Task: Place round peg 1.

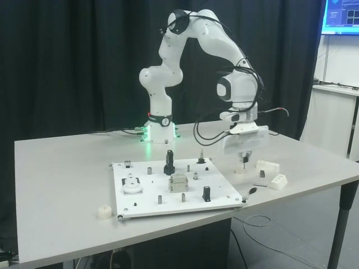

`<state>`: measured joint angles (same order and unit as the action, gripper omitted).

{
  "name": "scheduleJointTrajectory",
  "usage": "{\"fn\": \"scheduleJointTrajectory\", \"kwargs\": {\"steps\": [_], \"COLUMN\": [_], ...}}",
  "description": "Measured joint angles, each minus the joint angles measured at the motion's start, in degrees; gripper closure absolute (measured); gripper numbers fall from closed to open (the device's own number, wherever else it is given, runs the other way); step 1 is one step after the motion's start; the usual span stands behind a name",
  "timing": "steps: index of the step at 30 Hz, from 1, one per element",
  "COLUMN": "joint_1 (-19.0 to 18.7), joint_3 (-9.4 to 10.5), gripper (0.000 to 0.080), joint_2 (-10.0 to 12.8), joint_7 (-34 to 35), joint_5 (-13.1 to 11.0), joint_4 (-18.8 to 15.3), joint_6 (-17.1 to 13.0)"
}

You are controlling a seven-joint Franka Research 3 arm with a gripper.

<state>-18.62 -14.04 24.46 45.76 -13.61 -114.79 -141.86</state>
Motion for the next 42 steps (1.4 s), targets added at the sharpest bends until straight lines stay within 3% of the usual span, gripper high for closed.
{"fn": "scheduleJointTrajectory", "kwargs": {"steps": [6, 19, 20, 28, 29, 42], "joint_1": [-1.8, -3.2, -3.3, -3.6, -3.6, -4.5], "joint_3": [0.01, 0.00, 0.00, 0.00, 0.00, 0.02], "gripper": [0.0786, 0.0776, 0.0431, 0.0431, 0.0038, 0.0004], "joint_2": [1.6, 3.3, 3.3, 3.3, 3.3, 3.2], "joint_7": [1.2, 3.0, 3.0, 3.1, 3.2, 5.2], "joint_5": [0.0, 0.0, 0.0, 0.0, 0.0, 0.0], "joint_4": [0.4, 1.7, 1.8, 2.2, 2.3, 3.0], "joint_6": [-1.6, -1.8, -1.8, -1.8, -1.8, -0.9]}}
